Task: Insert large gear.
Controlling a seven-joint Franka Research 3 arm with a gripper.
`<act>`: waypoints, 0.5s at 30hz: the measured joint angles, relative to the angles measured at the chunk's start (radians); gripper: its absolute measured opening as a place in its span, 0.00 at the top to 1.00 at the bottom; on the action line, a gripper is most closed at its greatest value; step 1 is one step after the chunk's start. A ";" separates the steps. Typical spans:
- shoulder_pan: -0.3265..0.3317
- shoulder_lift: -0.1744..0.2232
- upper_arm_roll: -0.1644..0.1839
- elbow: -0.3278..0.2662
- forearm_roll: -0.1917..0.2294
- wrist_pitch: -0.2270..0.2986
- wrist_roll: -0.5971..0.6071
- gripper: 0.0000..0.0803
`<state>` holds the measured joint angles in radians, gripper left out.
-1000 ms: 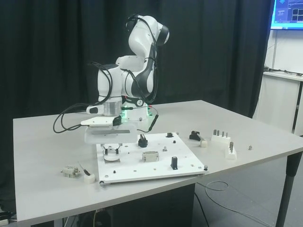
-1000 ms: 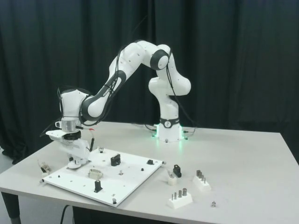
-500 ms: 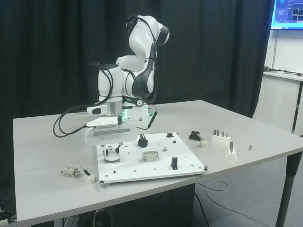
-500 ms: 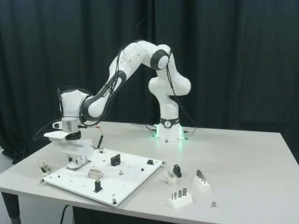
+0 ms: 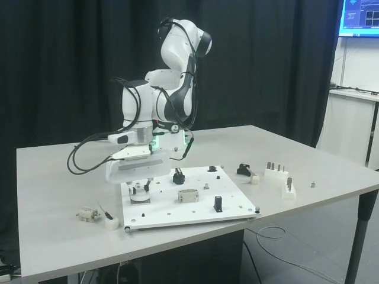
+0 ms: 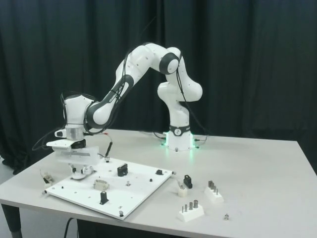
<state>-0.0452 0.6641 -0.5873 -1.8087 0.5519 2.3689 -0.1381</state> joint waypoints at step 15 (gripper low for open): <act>0.001 0.000 0.000 -0.001 0.000 0.000 0.260 0.59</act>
<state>-0.0441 0.6637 -0.5874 -1.8099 0.5517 2.3684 0.1216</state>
